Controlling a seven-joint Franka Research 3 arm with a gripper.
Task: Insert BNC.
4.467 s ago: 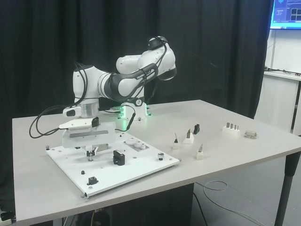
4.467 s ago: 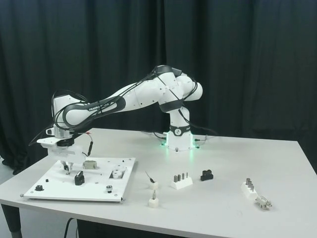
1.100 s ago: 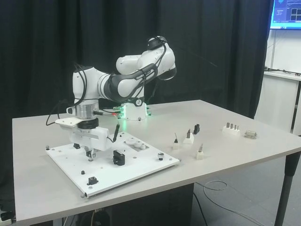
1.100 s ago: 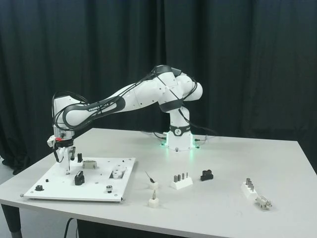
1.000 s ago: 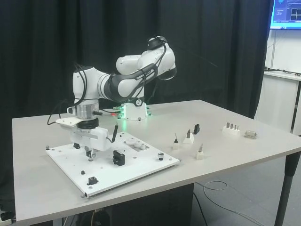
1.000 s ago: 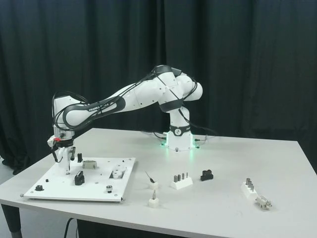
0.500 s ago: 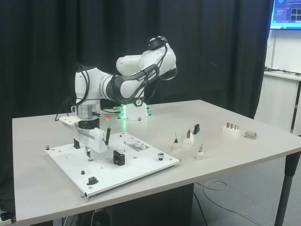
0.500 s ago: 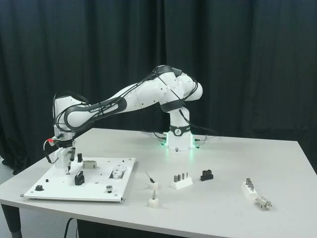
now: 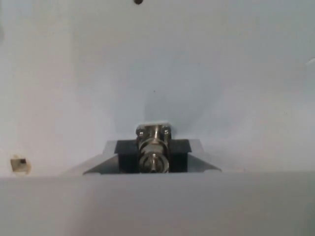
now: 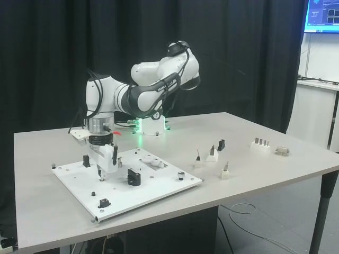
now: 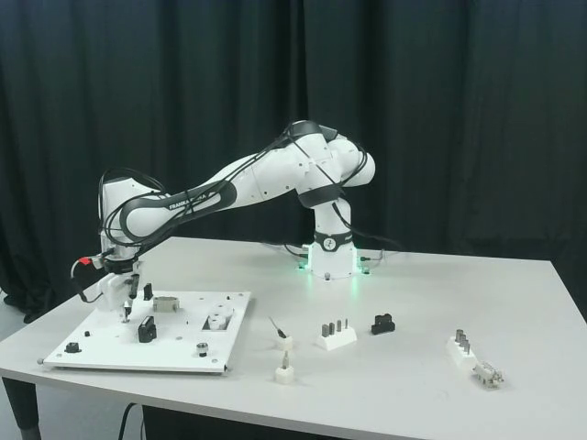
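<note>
Over the white board, jaws grip unclear, a BNC connector stands below.

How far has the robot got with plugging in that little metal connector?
Done: the gripper is down at the white board. In hand: the BNC connector sits directly below the wrist camera, apparently at its black mount. Left: whether it is fully seated cannot be told.

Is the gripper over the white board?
Yes, the gripper hangs low over the white board near its back-left part.
</note>
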